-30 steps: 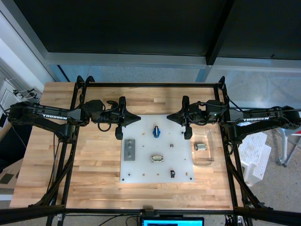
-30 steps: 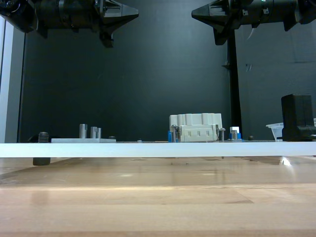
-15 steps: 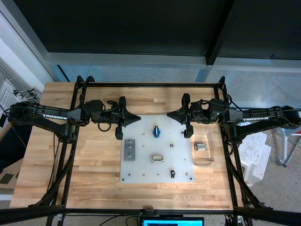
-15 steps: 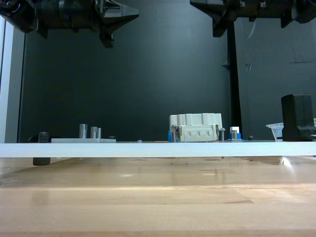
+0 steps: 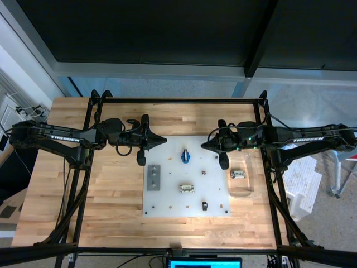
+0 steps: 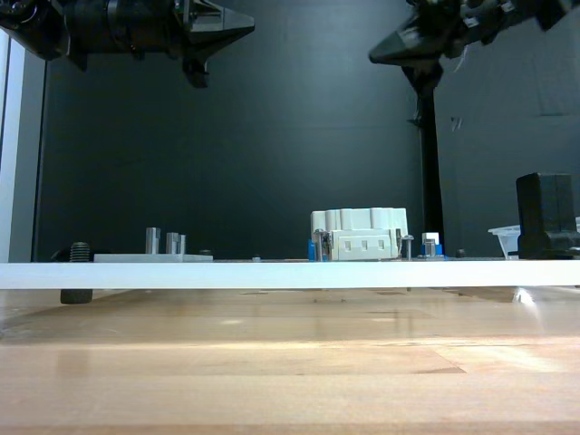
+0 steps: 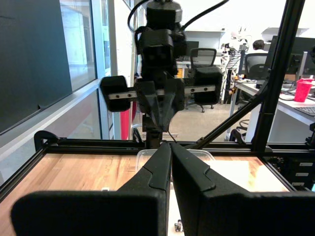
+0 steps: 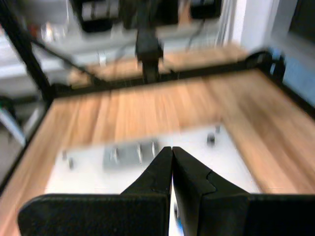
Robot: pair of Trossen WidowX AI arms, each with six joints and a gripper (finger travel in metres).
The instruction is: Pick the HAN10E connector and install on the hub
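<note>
Hovering with fingers clenched at ten o'clock of the light-grey rectangular HAN10E connector [image 5: 238, 174] in its clear plastic tray [image 5: 241, 190], the right gripper [image 5: 204, 146] could have shoved it if lowered unopened; the left gripper [image 5: 163, 139], also clenched, hung at eleven o'clock of the beige-centred, grey-ended hub [image 5: 187, 188].

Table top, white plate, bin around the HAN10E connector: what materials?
Table top: likely varnished wood, visible plank strips. White plate: probably plastic, smooth, uniform. Bin: clear plastic, see-through. Both shut: left tool hangs high by the plate's far-left corner, right tool by its far-right.
</note>
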